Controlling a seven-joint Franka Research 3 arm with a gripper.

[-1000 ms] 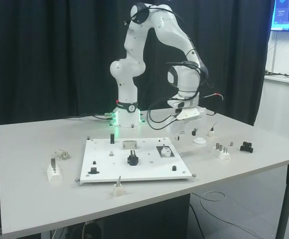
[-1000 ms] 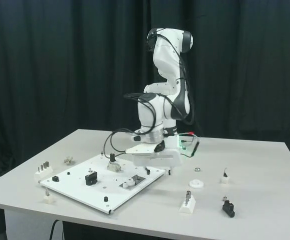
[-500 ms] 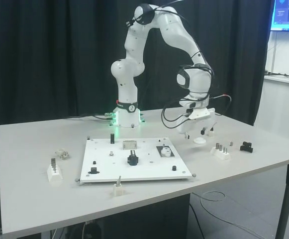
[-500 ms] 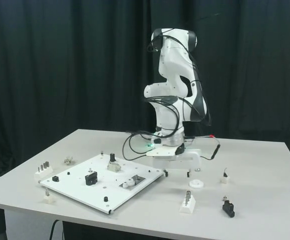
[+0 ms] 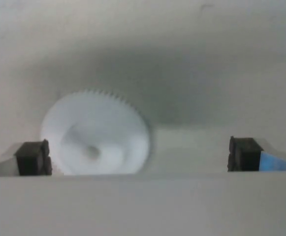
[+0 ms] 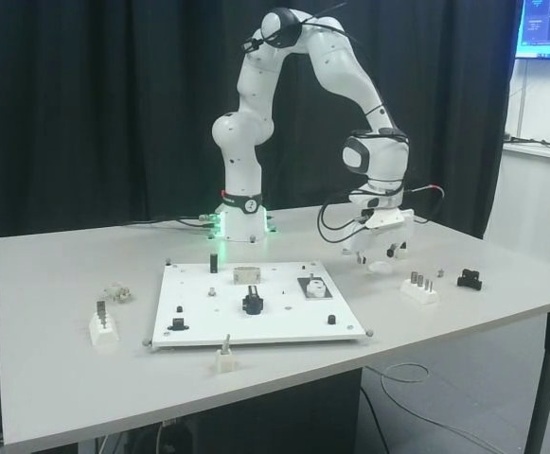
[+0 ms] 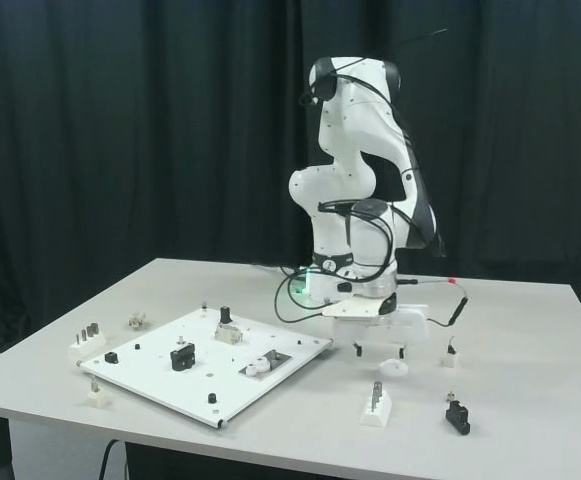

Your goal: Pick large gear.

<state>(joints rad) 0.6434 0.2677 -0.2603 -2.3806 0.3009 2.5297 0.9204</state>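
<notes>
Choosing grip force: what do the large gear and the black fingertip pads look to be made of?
Large gear: probably moulded or printed plastic, judging by its even matte white face, fine rim teeth and lack of metallic glint. Pads on the fingers: matte black and blocky, likely rubber or plastic; the look leaves that open.

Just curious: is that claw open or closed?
Open: in the wrist view the tool's fingertips stand wide apart over the large gear.

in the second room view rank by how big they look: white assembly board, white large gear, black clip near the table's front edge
1. White assembly board
2. White large gear
3. Black clip, close to the gear in looks and nearer the camera, so that order is unsure
</notes>
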